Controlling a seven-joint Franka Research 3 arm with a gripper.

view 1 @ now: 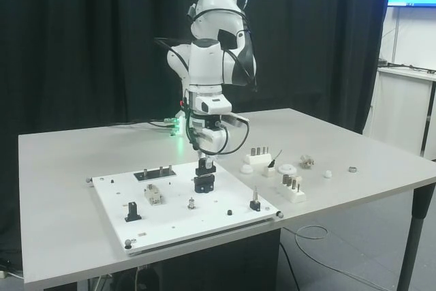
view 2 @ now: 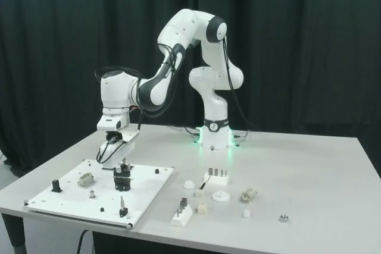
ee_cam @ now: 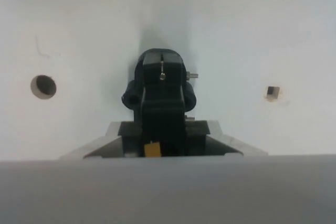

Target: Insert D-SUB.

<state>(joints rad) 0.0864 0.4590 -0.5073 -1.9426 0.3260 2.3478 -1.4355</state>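
My gripper [view 1: 204,165] [view 2: 122,169] hangs low over the middle of the white board [view 1: 170,219] [view 2: 65,200], shut on the black D-SUB plug [ee_cam: 163,90]. In the wrist view the plug stands upright with a small screw on its hood. Its lower end sits at the black socket block [view 1: 204,184] [view 2: 123,181] [ee_cam: 197,142] mounted on the board. Whether the plug is fully seated cannot be told.
The board also carries a black bracket [view 1: 132,210], a small connector block [view 1: 153,195], a black bar with pins [view 1: 155,172] and an upright peg [view 1: 255,202]. To its right on the grey table lie white holders [view 1: 259,158] [view 1: 293,189] and small loose parts. A round hole [ee_cam: 43,86] is near the socket.
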